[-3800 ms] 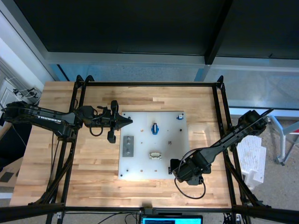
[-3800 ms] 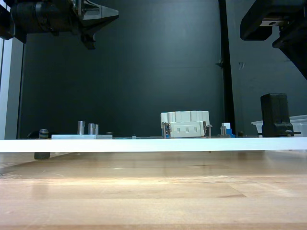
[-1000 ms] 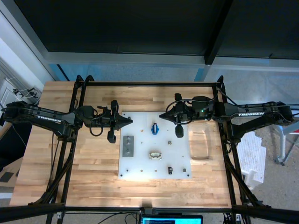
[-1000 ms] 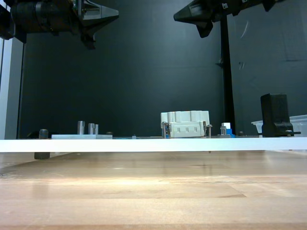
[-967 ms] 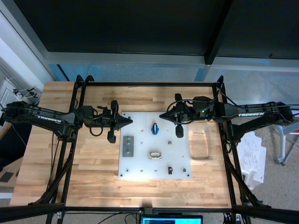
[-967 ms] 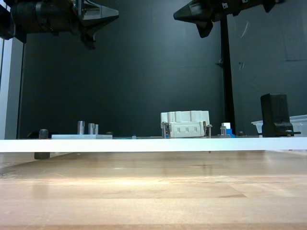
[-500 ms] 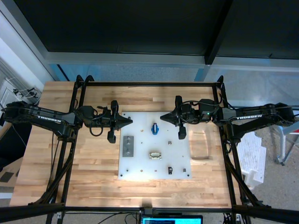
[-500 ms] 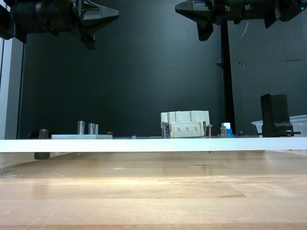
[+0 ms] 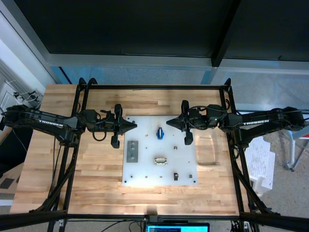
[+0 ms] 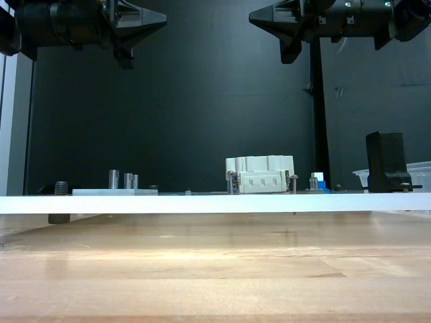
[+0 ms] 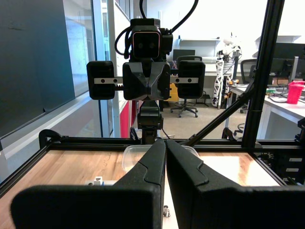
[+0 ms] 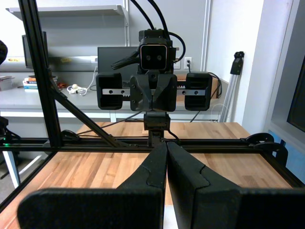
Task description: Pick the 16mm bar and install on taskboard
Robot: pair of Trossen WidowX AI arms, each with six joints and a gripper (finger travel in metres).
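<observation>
Currently both of my tools hang high above the large flat white square taskboard (image 9: pixel 145 170), tips facing each other across it, which keeps them clear of everything standing on the plate while I choose an approach. My left tool (image 9: pixel 135 125) sits over the board's left edge, fingers pressed together and empty. My right tool (image 9: pixel 168 122) hovers over the board's far right part, likewise pressed together on nothing. The tiny short dull-silver 16mm bar (image 9: pixel 175 147) is, I think, the small grey speck on the board near my right tool and to the right of the blue knob (image 9: pixel 160 133). By my judgement the right tool is better placed, and it must spread before descending.
</observation>
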